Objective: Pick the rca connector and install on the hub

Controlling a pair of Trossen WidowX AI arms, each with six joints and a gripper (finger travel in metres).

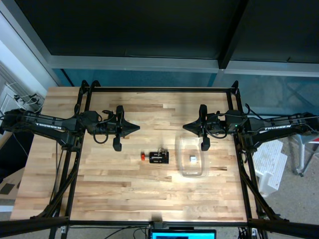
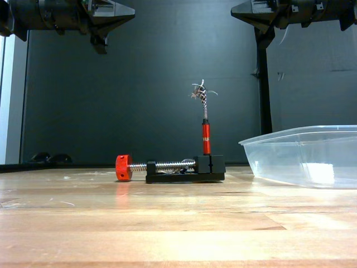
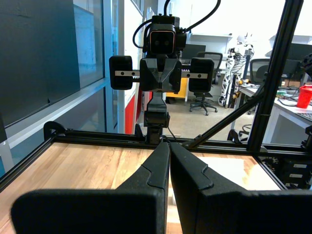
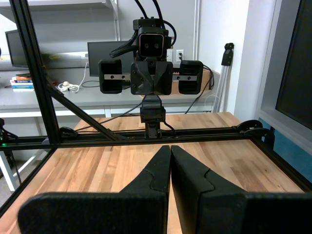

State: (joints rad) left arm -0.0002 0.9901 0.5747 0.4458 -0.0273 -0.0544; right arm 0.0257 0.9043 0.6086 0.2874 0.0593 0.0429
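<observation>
- Wood table (image 2: 178, 234) runs open from its near edge to the hub (image 2: 211, 165) at mid-table
- Low down, the hub's long axis runs 9 to 3 o'clock, with its red knob (image 2: 123, 167) at the 9 o'clock end
- Only that low view shows the rca connector (image 2: 206, 137) standing upright on the hub's 3 o'clock end, red barrel below, frayed wire on top; from overhead it is a fleck
- Just off the hub at 3 o'clock, not touching it, sits the clear tray (image 1: 180, 158) with a white cube (image 1: 193, 158) inside
- High above the wood, the left gripper (image 1: 135, 128) hangs at the hub's 11 o'clock and the right gripper (image 1: 186, 127) at 1 o'clock, tips facing across a gap
- Both wrist views show fingers (image 3: 153, 170) pressed together, gripping nothing
</observation>
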